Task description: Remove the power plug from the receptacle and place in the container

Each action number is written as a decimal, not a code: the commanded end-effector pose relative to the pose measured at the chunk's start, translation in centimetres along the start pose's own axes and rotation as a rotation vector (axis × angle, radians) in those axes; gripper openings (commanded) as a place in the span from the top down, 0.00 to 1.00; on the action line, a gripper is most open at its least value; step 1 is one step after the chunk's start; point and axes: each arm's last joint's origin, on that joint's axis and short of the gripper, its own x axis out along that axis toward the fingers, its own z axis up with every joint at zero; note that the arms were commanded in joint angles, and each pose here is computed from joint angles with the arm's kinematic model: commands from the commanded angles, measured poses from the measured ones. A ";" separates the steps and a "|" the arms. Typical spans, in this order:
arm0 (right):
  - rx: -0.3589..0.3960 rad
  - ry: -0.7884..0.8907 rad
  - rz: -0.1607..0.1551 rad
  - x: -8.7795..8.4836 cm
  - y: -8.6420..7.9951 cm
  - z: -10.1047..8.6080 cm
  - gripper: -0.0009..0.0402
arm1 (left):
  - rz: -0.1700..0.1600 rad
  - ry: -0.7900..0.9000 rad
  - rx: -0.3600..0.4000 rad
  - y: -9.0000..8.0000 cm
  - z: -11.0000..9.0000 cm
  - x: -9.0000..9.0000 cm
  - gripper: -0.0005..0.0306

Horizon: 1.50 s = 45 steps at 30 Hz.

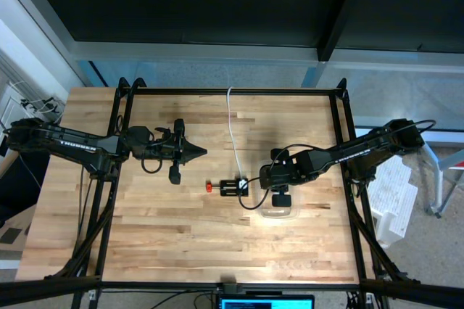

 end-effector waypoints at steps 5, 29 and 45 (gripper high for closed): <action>0.021 -0.017 0.006 -0.7 0.0 0.3 0.49 | 0.000 -0.001 0.000 0.0 0.0 0.0 0.98; 0.032 -0.031 0.008 -4.5 -0.8 0.9 0.42 | 0.000 0.000 0.000 0.0 0.0 0.0 0.98; 0.044 -0.299 0.146 -7.0 -2.6 0.5 0.84 | 0.000 -0.001 0.000 0.0 0.0 0.0 0.98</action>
